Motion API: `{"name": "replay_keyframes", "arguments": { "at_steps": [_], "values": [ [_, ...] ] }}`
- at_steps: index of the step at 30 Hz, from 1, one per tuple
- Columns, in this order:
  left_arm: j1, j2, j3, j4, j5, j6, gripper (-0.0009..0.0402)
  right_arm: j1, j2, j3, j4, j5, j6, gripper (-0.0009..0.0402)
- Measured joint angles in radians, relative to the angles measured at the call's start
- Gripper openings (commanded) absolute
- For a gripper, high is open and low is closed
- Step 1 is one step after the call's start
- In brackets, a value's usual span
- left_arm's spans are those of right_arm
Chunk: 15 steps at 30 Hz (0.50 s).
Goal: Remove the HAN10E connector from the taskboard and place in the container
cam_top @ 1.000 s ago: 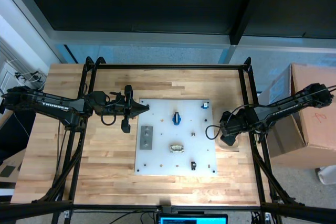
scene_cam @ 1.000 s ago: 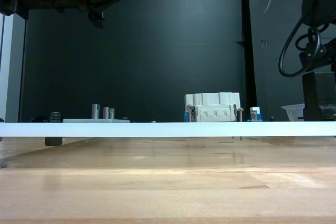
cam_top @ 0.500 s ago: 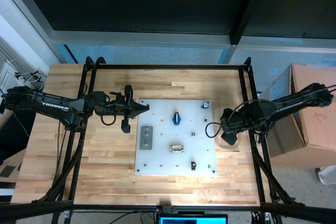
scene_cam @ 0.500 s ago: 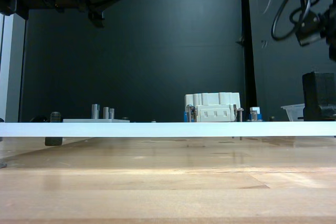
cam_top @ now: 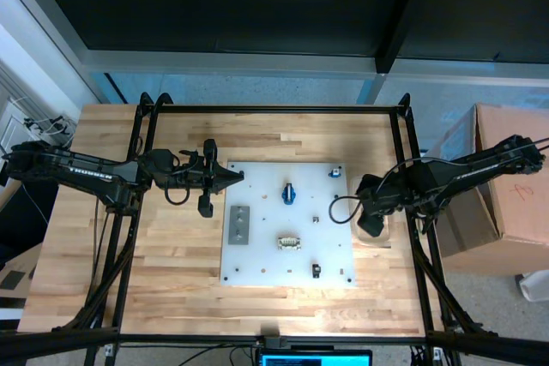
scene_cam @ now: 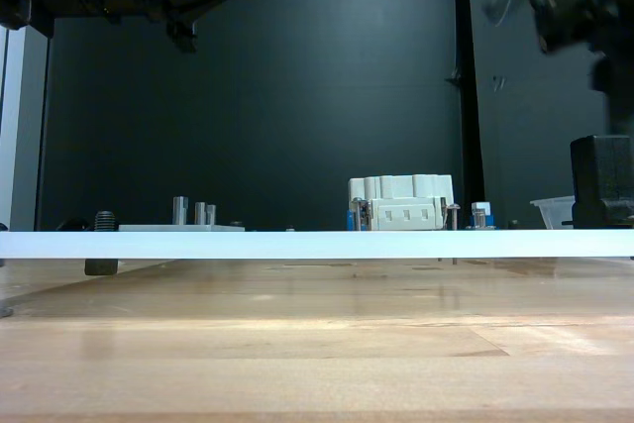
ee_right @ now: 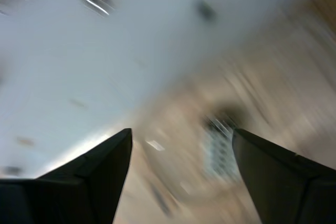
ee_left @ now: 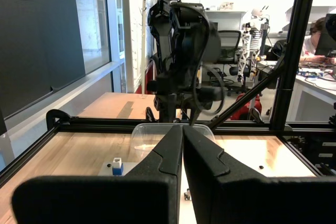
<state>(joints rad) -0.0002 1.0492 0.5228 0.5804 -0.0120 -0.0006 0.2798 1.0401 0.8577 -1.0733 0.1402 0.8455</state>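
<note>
A grey block (cam_top: 239, 225) with upright pegs is seen just nearward of the left hand (cam_top: 233, 176). A blue knob (cam_top: 289, 192) is set between the left hand and the right hand (cam_top: 371, 225). A small blue-and-white part (cam_top: 334, 172) lies farther back than the right hand, and a small black part (cam_top: 316, 271) nearer the front edge. A cardboard box (cam_top: 506, 186) stands well outward of the right hand, off the wooden desk (cam_top: 129, 280). The desk is enclosed by a black frame (cam_top: 274, 110). A lit screen (cam_top: 314, 357) is seen at the near edge.

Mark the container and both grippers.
container (scene_cam: 551, 213): low view, its translucent wall.
left gripper (ee_left: 182, 129): left wrist view, seam of shut fingertips, over left edge of board (cam_top: 257, 267).
right gripper (ee_right: 181, 134): right wrist view, gap between open fingertips, near container.
</note>
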Motion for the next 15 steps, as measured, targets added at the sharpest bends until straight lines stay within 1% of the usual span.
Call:
{"name": "replay_keyframes", "arguments": {
  "at_steps": [2,7,9,11,15],
  "values": [
    [0.0,0.0,0.0,0.0,0.0,0.0,0.0,-0.003,0.0,0.018,0.097,0.011,-0.066,0.0201],
    [0.0,0.0,0.0,0.0,0.0,0.0,0.0,-0.014,0.0,0.065,0.256,0.081,-0.238,0.0131],
    [0.0,0.0,0.0,0.0,0.0,0.0,0.0,-0.035,0.001,0.077,0.329,0.085,-0.32,0.0107],
    [0.0,0.0,0.0,0.0,0.0,0.0,0.0,-0.067,0.003,0.082,0.423,0.076,-0.409,0.0084],
    [0.0,0.0,0.0,0.0,0.0,0.0,0.0,-0.145,0.024,0.082,0.618,0.016,-0.566,0.0043]
  ]
}}
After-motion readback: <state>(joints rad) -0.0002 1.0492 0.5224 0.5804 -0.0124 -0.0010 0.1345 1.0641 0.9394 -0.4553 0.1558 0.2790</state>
